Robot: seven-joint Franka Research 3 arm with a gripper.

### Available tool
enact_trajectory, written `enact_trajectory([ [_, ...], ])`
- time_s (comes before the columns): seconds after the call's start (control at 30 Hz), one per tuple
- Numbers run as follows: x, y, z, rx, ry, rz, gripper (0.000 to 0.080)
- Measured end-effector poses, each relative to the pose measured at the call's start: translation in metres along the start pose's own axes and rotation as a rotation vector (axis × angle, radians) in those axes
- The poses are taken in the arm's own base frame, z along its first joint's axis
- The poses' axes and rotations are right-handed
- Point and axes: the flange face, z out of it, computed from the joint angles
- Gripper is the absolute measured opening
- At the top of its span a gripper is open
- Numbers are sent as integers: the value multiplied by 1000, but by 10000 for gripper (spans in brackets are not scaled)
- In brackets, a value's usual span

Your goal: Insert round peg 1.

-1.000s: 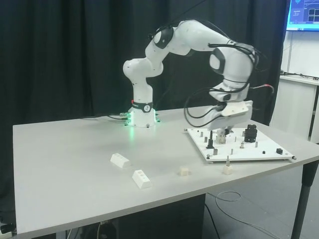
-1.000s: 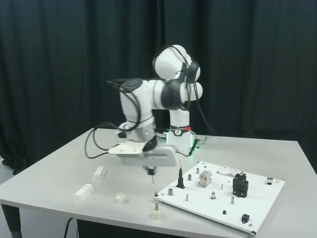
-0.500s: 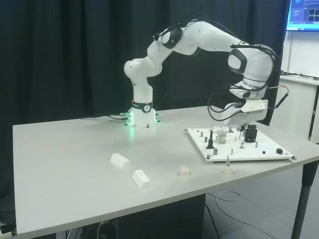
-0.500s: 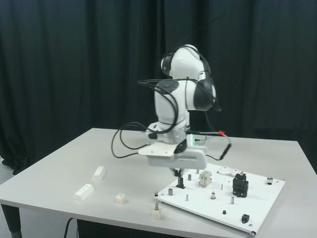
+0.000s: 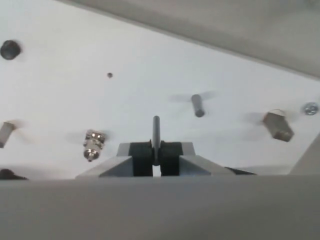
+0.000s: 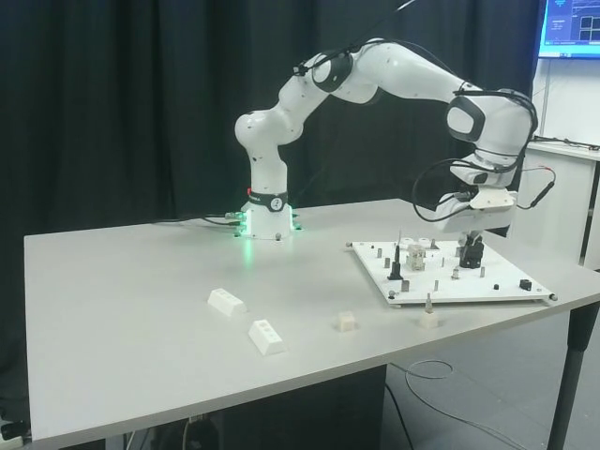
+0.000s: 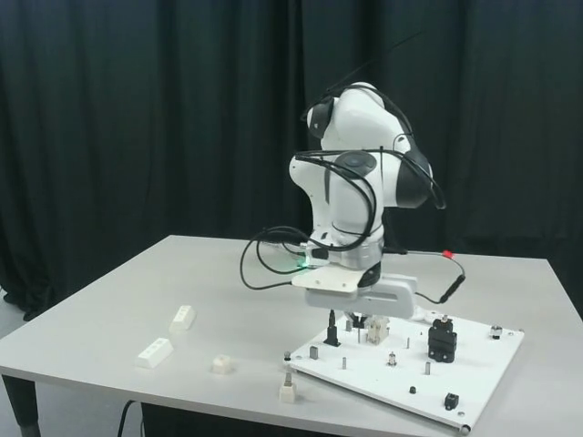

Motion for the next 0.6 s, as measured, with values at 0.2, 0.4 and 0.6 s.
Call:
enact_trajectory([
  [0.2,-10,-6,9,4,10,9,29],
  [0.4,-17,-8,16,5,13,6,29],
  [0.6,-19,-5,19,11,13,7,29],
])
